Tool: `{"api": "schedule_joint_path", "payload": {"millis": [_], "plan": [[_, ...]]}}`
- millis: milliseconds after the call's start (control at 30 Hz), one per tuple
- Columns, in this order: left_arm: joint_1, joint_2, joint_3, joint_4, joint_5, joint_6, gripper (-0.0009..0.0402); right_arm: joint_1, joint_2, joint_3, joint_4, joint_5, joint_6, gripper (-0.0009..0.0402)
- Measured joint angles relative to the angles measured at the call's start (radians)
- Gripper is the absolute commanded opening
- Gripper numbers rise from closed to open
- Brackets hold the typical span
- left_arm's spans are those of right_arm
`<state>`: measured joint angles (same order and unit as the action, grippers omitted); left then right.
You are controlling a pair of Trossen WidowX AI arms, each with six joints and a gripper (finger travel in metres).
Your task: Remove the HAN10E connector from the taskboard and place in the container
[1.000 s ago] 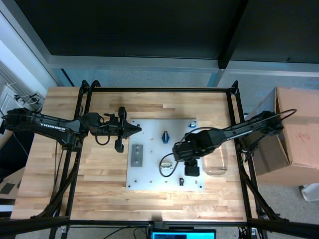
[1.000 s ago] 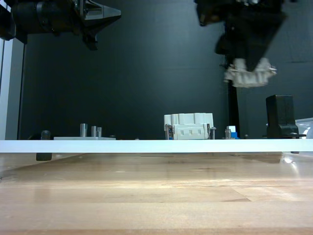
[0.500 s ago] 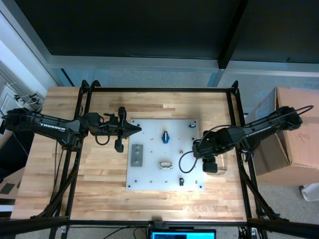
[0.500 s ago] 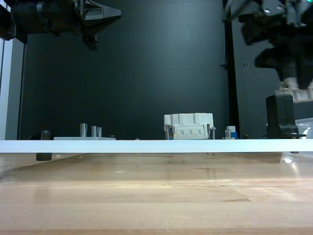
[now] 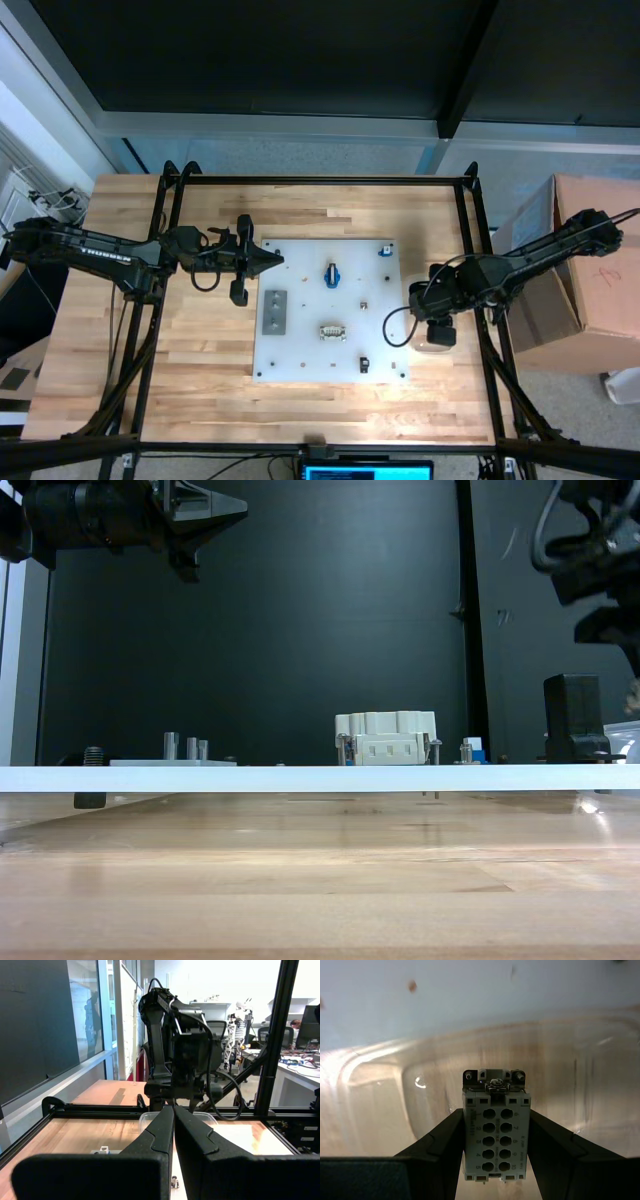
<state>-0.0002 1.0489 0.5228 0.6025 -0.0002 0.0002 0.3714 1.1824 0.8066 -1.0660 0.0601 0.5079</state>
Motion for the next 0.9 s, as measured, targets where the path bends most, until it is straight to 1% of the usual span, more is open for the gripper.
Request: {"api": "schedule_joint_path", "payload": {"millis": [233, 333, 433, 700, 800, 900], "plan": [[0.000, 0.000, 0.000, 0.000, 0.000, 0.000, 0.0000, 0.009, 0.002, -0.127, 0.122, 0.000, 0.085, 0.0047], [0.000, 0.000, 0.000, 0.000, 0.000, 0.000, 0.0000, 0.011, 0.002, -0.164, 0.150, -0.005, 0.104, 0.0064], [0.000, 0.000, 0.000, 0.000, 0.000, 0.000, 0.0000, 0.012, 0.002, -0.184, 0.157, -0.020, 0.119, 0.0098], [0.000, 0.000, 0.000, 0.000, 0.000, 0.000, 0.0000, 0.014, 0.002, -0.192, 0.168, -0.020, 0.160, 0.0216], [0.000, 0.000, 0.000, 0.000, 0.000, 0.000, 0.0000, 0.014, 0.002, -0.192, 0.167, -0.023, 0.169, 0.0245], [0.000, 0.000, 0.000, 0.000, 0.000, 0.000, 0.0000, 0.014, 0.002, -0.182, 0.162, -0.028, 0.172, 0.0260]]}}
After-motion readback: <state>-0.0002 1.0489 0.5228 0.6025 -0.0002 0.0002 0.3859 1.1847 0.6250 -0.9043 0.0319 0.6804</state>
